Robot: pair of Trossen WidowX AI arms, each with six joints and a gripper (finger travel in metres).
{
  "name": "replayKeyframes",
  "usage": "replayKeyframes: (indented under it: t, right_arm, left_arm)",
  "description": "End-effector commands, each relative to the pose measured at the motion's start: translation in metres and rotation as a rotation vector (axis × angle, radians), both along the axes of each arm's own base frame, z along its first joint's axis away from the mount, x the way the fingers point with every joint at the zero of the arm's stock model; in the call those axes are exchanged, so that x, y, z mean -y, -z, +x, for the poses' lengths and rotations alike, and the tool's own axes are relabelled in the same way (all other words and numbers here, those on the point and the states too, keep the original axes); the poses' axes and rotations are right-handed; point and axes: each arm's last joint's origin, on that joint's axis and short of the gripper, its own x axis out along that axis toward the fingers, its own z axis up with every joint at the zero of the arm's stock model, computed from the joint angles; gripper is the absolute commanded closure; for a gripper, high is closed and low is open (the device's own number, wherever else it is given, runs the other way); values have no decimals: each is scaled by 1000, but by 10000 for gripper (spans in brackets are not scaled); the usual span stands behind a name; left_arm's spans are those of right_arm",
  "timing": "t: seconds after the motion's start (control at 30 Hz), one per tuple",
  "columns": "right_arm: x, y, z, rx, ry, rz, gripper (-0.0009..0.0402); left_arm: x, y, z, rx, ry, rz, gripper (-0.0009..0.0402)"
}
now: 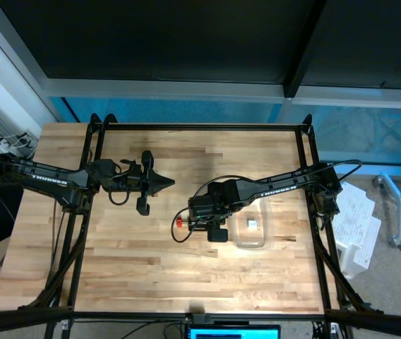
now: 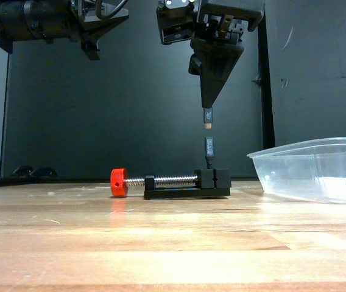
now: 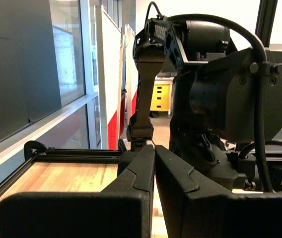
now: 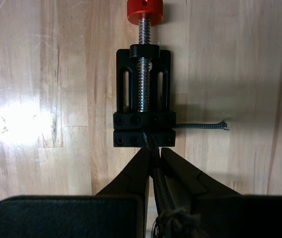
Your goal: Pick the usb-c connector and install on the hub
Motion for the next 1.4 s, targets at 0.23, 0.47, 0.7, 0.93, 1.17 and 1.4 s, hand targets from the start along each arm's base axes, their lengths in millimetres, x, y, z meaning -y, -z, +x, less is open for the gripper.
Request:
replayKeyframes:
  t: [0.23,0.47,0.7,0.93,1.17,1.4]
  right_arm:
    - [0,7,0,-5,4,-8,393]
    - [0,9,-1,-7,5,-8,393]
    - [0,9,0,-5,4,-8,393]
    - [1,10,0,-3,5,-8,393]
    - [0,12,0,3,5,-7,393]
    - [0,12,0,3,4,-7,393]
  left_arm:
    - [0,0,0,0,0,0,393]
    - [0,0,0,0,0,0,393]
    - [0,0,0,0,0,0,393]
    - [0,0,0,0,0,0,393]
    - [0,0,0,0,0,0,393]
    - [0,0,0,0,0,0,393]
